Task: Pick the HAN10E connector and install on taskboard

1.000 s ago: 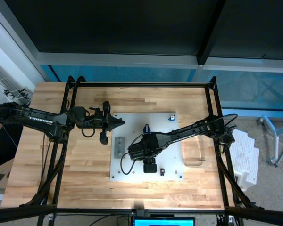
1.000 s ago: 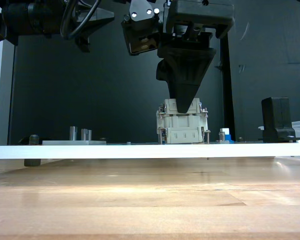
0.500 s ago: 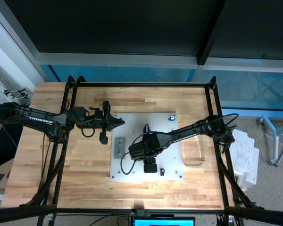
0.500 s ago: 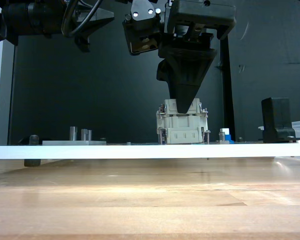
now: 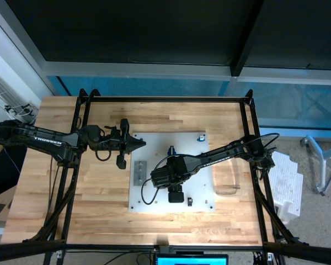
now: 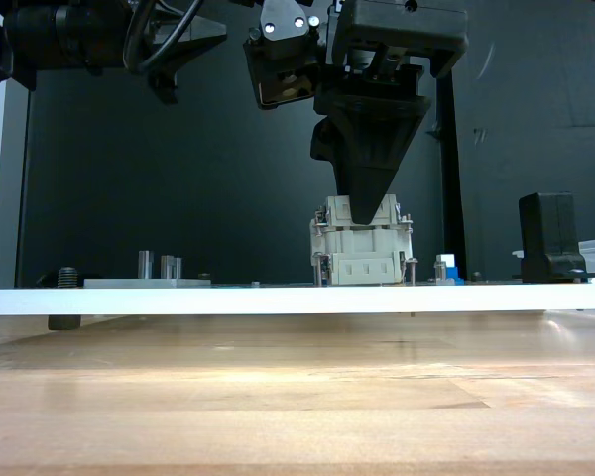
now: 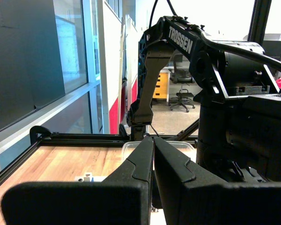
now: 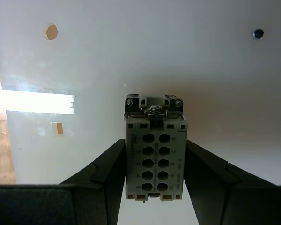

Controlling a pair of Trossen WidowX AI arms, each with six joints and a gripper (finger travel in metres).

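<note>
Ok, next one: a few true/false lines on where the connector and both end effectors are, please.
1. The right end effector clamps the HAN10E connector by its long sides. True.
2. The connector rests on bare wood. False: it is upright on the white taskboard.
3. The left end effector hangs shut and empty near the taskboard's far corner on the left arm's side. True.
4. The connector sits on the grey metal block. False: the block lies apart from it, toward the left arm.
</note>
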